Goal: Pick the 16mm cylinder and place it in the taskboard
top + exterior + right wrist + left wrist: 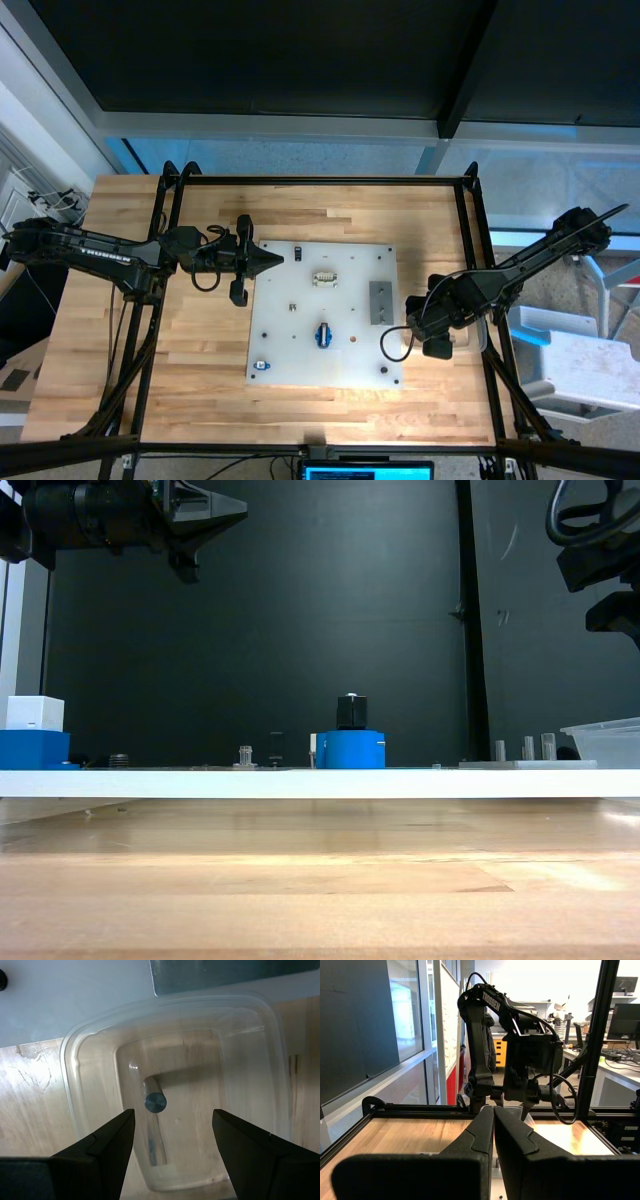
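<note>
left hand (272,258): it is hovering over the 9 o'clock edge of the taskboard (300,345), pointing toward 3 o'clock; in the low view it is hanging high above the board.
left hand state: its fingers (480,1135) are pressing together, with nothing between them.
right hand (173,1113): it is hanging over the clear tray (97,1055), looking down into it; in the high view it is sitting just past the board's 3 o'clock edge.
right hand state: its fingers are standing wide apart, gripping nothing.
16mm cylinder (155,1102): it is sitting inside the clear tray, turning its round end face up toward the wrist camera; it is showing in the gap between the right hand's fingers, nearer one of them, and touching neither.
clear tray position: it is resting on the worktop (120,350), just beside the board's 3 o'clock edge.
taskboard: it is lying flat in the middle of the worktop, carrying a blue fitting (324,335) toward 6 o'clock, a beige connector (323,277) toward 12 o'clock and a grey block (381,302) toward 3 o'clock.
</note>
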Action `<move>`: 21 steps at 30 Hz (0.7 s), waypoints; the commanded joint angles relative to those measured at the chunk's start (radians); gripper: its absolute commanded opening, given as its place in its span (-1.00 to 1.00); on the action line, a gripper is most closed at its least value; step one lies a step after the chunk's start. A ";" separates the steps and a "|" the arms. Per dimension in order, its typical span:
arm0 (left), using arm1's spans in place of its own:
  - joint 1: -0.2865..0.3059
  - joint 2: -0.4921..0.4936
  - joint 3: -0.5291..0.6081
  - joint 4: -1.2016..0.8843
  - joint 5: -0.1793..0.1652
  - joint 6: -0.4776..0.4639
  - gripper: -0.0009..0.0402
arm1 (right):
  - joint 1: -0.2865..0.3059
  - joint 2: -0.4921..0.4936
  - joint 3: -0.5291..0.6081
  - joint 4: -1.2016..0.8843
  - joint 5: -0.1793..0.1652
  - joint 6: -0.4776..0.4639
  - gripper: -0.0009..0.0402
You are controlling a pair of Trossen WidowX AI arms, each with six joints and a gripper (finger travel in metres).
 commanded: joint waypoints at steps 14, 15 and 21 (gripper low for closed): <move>0.000 0.000 0.000 0.000 0.000 0.000 -0.96 | 0.021 0.030 -0.079 0.108 0.000 0.007 0.09; 0.000 0.000 0.000 0.000 0.000 0.000 -0.96 | 0.021 0.032 -0.083 0.116 0.000 0.007 0.09; 0.000 0.000 0.000 0.000 0.000 0.000 -0.96 | 0.023 0.032 -0.114 0.159 0.001 0.008 0.09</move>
